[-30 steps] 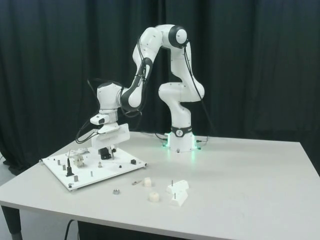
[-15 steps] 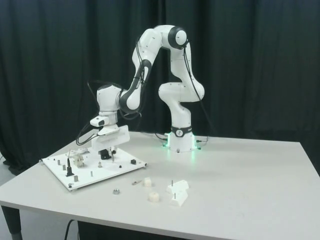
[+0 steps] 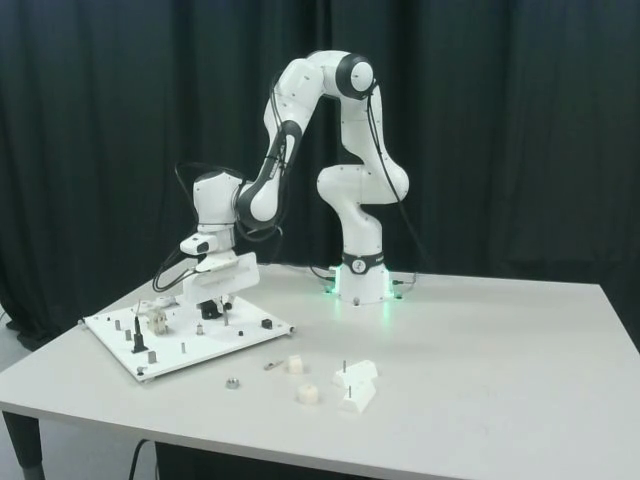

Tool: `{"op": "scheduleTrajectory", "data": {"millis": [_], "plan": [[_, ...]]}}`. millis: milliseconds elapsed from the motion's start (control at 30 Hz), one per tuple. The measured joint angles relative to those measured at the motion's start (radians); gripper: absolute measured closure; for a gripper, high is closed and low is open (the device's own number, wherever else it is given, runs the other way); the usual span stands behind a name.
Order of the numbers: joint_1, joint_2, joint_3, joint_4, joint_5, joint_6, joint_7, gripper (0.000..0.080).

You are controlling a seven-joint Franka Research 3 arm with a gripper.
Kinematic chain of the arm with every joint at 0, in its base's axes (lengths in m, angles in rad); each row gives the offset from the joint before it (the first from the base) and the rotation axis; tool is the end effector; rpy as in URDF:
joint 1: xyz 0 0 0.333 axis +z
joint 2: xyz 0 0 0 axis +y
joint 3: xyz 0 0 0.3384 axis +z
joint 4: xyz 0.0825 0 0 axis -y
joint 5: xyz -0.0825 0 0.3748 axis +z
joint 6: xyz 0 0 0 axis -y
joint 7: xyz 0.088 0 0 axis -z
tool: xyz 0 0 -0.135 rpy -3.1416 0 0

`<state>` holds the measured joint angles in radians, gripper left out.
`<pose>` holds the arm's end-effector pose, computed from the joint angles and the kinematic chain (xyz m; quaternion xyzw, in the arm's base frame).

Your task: Insert square peg 2.

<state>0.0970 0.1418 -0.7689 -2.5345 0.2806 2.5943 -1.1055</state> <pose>0.3484 -0.2883 0.2350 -0.9949 -0.0970 -0.0071 0.0252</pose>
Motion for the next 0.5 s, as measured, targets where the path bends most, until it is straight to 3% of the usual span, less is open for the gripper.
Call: {"op": "scheduleTrajectory", "data": {"millis": [500], "plan": [[0.000,0.001,0.000,0.000,0.029,0.004,-0.033,0.0732]]}}
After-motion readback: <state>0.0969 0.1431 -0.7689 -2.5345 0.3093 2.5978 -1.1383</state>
